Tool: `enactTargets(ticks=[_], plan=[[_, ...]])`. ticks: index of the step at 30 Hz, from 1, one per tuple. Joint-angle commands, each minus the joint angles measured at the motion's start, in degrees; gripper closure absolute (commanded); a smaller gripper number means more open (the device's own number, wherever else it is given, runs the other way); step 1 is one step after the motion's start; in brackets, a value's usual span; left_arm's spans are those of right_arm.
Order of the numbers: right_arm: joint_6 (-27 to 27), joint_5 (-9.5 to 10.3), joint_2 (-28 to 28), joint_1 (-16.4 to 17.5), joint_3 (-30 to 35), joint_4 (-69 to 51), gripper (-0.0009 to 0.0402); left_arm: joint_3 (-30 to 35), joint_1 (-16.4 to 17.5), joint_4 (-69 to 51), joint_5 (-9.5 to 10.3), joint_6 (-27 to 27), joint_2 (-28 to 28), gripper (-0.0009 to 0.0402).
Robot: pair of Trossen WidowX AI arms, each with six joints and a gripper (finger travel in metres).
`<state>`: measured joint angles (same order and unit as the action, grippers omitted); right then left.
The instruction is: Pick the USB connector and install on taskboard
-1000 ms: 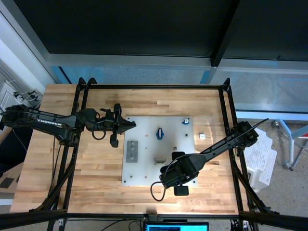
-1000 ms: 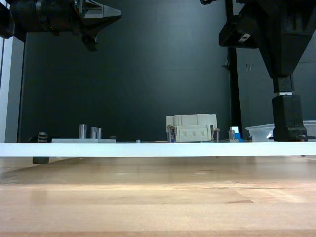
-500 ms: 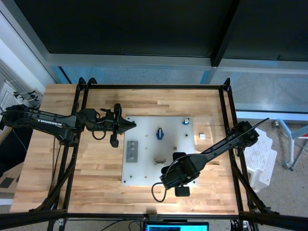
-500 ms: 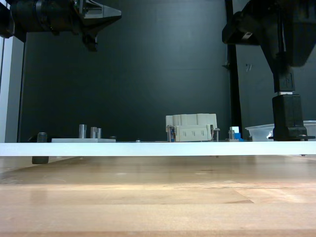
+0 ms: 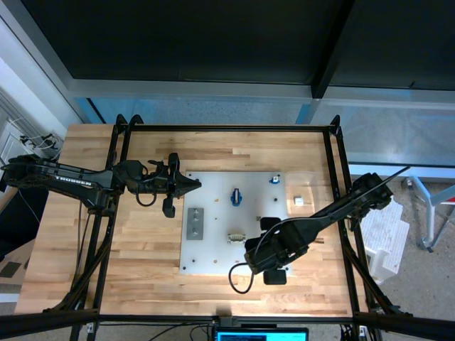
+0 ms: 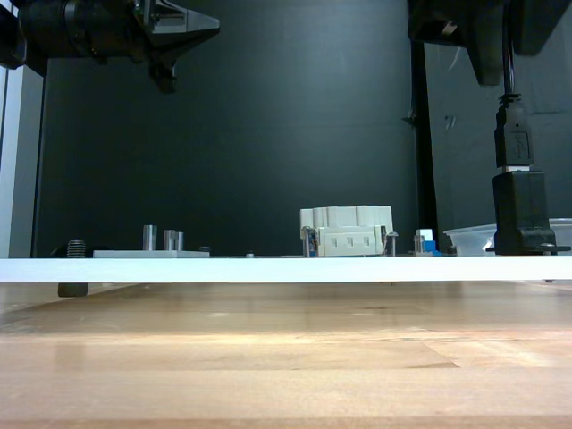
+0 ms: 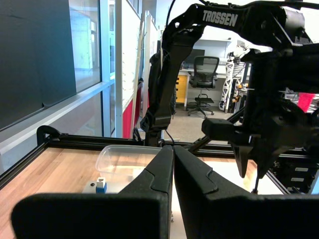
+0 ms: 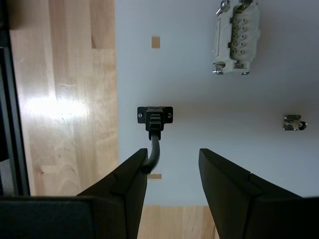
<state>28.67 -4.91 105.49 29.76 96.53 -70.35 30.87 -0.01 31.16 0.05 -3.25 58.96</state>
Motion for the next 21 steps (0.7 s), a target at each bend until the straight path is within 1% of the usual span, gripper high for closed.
enactTargets(ticks=[1,5,13,21], plan=[[0.0,-0.04,-1.2,0.0,0.0,-0.1,0.0247,0.0,0.0,0.0,0.0,0.0,0.0,0.0393],[-0.2,-0.04,-2.6,0.0,0.0,-0.2,0.0248,0.0,0.0,0.0,0.0,0.0,0.0,0.0393],[-0.7,-0.04,-3.3,0.0,0.0,-0.1,0.0249,0.0,0.0,0.0,0.0,0.0,0.0,0.0393],[-1.1,-0.28,-8.7,-1.7,-3.0,1.6,0.0249,0.0,0.0,0.0,0.0,0.0,0.0,0.0393]])
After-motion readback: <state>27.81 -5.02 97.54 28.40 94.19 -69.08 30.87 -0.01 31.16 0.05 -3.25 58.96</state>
